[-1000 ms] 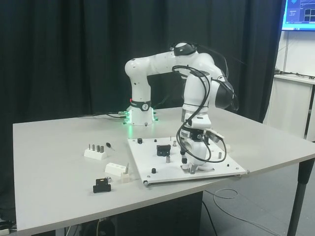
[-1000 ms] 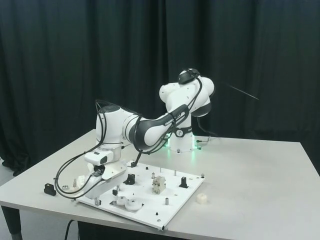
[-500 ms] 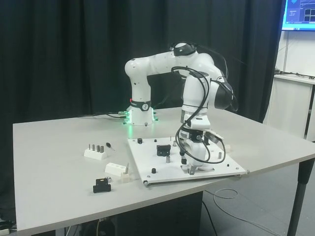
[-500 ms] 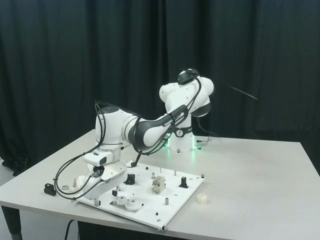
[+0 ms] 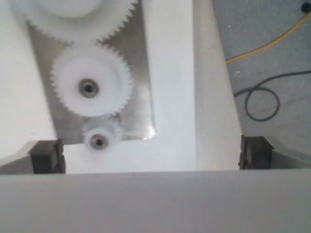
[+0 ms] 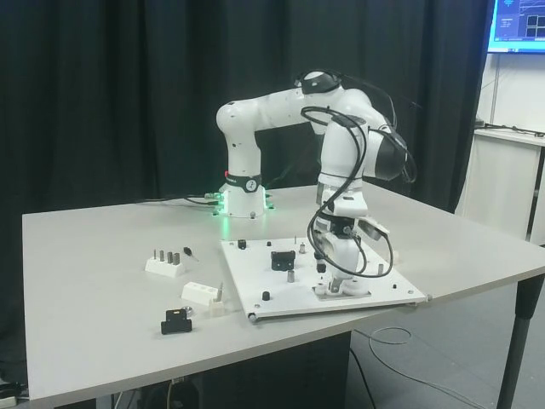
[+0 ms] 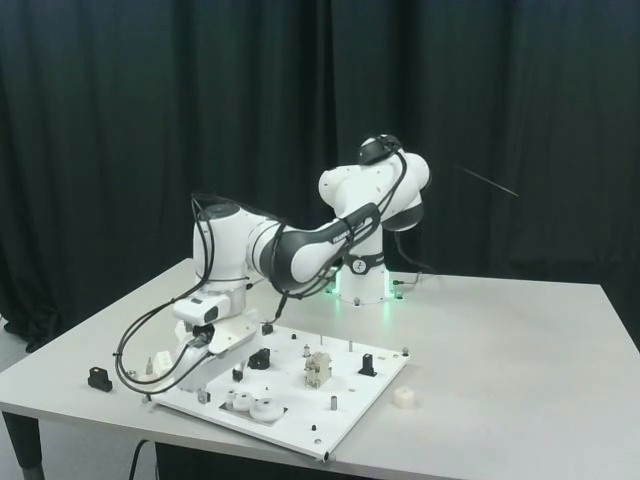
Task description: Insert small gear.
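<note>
black curtains (image 7: pixel 120 130) behind a grey table (image 6: pixel 85 256); a screen (image 6: pixel 518 25) and white cabinet (image 6: pixel 502 179) to one side.

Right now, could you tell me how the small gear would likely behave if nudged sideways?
The small gear sits on a pin, teeth meshed with the middle gear, so it would probably turn rather than slide. It looks like stiff, light plastic, unlikely to tip.
</note>
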Motion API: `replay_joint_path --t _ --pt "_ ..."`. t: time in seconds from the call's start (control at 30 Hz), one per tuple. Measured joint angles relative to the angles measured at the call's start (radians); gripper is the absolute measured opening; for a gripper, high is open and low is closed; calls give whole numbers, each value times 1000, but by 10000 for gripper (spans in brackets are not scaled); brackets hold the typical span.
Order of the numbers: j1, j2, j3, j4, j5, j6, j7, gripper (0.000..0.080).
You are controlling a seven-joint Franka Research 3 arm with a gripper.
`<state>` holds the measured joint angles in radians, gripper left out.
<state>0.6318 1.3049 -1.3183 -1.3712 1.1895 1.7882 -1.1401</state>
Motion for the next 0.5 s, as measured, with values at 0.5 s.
replay_joint_path --t 0.5 --pt "38 0 -66 -5 -22 -104 35 800"
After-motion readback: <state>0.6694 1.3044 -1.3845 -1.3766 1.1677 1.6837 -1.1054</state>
